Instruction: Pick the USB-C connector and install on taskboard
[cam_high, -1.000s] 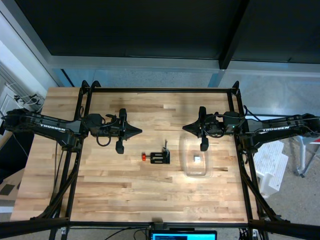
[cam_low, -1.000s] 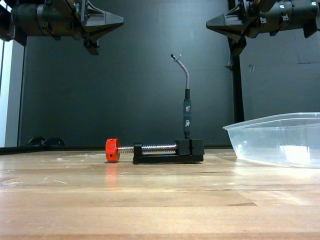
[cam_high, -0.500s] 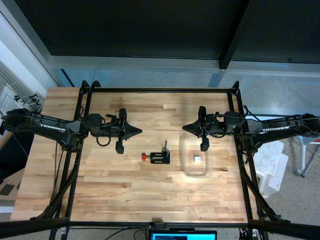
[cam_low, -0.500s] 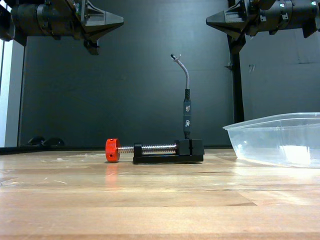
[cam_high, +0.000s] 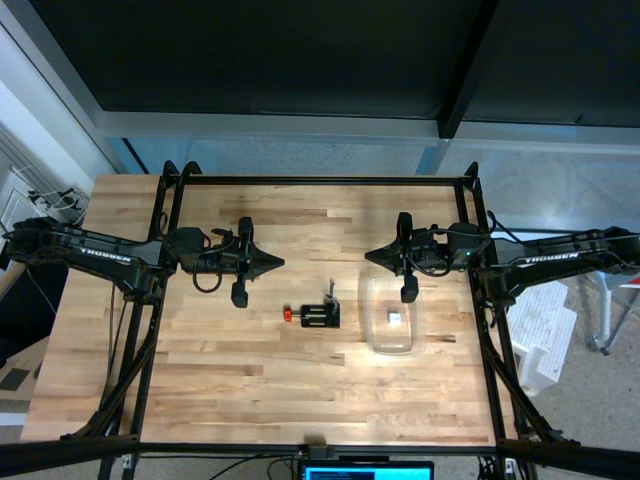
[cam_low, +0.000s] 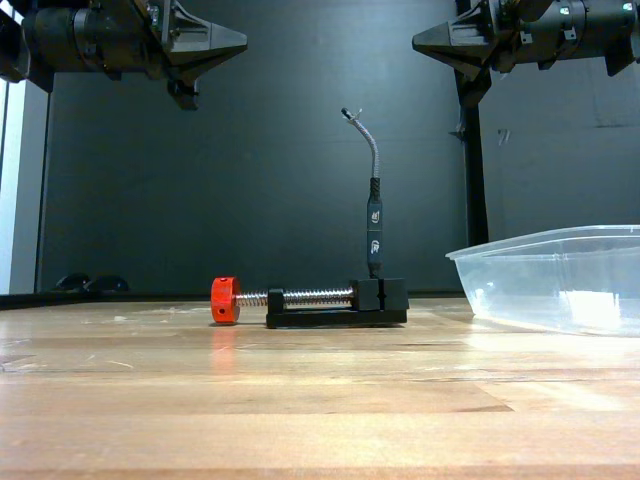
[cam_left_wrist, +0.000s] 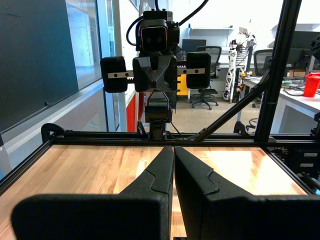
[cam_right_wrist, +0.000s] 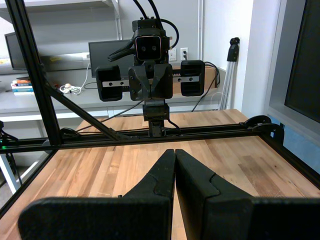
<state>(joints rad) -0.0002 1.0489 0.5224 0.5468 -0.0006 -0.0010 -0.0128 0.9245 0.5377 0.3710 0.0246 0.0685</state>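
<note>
**USB-C connector (cam_low: 373, 228) stood up on the vise, down below both claws**

The black connector sat straight up on the vise (cam_low: 335, 305), with its long side running up and down. Its grey cable (cam_low: 373, 150) rose from its top and bent over. Nothing held it.

The left claw (cam_low: 243, 42) hung high in the air and pointed at the right claw (cam_low: 417, 43), which hung just as high and pointed back. In each wrist view the two fingers were pressed together with nothing between them, so both claws were closed and empty. From either claw the connector lay down and inward, in the space between the two tips. In the low view it looked a bit closer to the right claw.

Down below the right claw was the clear tray (cam_low: 560, 270). Only the white block (cam_high: 395, 317) showed in it, with nothing dark on top.

I think the job was done. If a claw had to touch the connector, it would need to open and come down past the bent cable.
</note>
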